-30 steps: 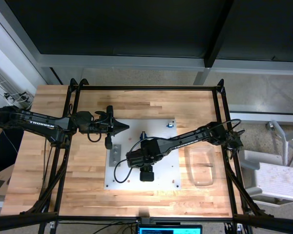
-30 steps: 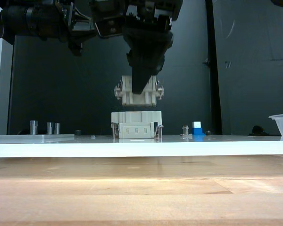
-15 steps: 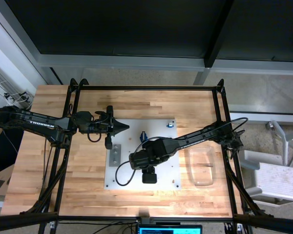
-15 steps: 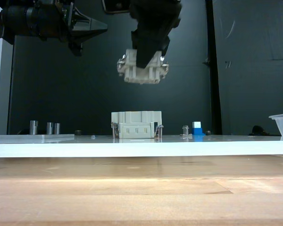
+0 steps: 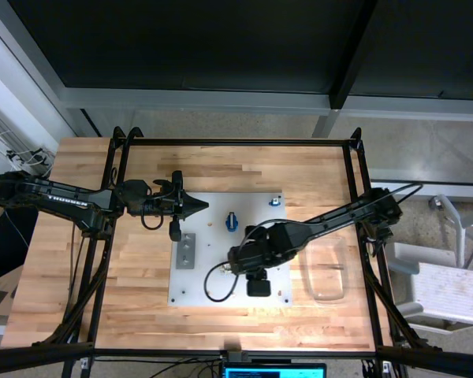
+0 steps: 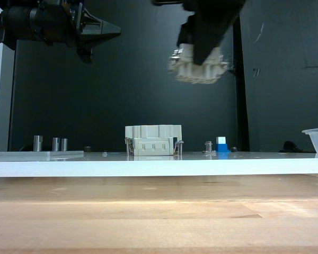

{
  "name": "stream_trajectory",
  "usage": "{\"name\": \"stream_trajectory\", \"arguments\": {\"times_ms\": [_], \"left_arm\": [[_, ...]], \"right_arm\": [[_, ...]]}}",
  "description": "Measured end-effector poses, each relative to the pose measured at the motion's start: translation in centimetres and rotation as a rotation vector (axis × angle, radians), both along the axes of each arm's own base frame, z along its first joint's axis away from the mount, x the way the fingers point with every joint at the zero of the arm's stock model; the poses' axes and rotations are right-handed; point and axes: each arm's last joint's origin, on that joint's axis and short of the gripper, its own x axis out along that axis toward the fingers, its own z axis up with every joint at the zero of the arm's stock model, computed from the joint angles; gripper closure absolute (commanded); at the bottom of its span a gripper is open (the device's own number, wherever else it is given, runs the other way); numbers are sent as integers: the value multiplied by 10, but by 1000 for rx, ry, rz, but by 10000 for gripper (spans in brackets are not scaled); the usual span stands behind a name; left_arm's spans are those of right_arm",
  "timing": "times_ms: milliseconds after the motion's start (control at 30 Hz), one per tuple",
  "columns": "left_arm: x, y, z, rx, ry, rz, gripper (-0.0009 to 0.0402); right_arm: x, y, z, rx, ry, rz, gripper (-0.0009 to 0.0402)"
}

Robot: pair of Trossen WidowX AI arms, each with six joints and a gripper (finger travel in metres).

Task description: Remove the HAN10-E connector and place it in the container

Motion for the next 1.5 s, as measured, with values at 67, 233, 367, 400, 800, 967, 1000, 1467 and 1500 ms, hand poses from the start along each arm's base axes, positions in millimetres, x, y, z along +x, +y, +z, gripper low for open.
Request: {"name": "stream_trajectory", "arguments": {"times_ms": [67,233,367,400,800,967,1000,1467,1500], "left_arm": [[0,0,0,0,0,0,393],[0,0,0,0,0,0,393],[0,0,0,0,0,0,393],[0,0,0,0,0,0,393],[0,0,0,0,0,0,393],[0,0,0,0,0,0,393],[0,0,0,0,0,0,393],[0,0,0,0,0,0,393],[0,0,0,0,0,0,393]], "right_arm": [[-9,0,1,3,2,-5,332],[-31,1,0,-12,8,-9,332],[-47,2,0,-7,12,-7,332],[-50,2,-1,-5,12,-9,332],[-89,1,-6,17,21,-29,332],[-105,-2,-11,16,37,-39,332],[-109,-2,-12,17,40,-41,332],[-161,-9,-28,24,58,-81,332],[-164,-9,-29,26,60,-82,332]]}}
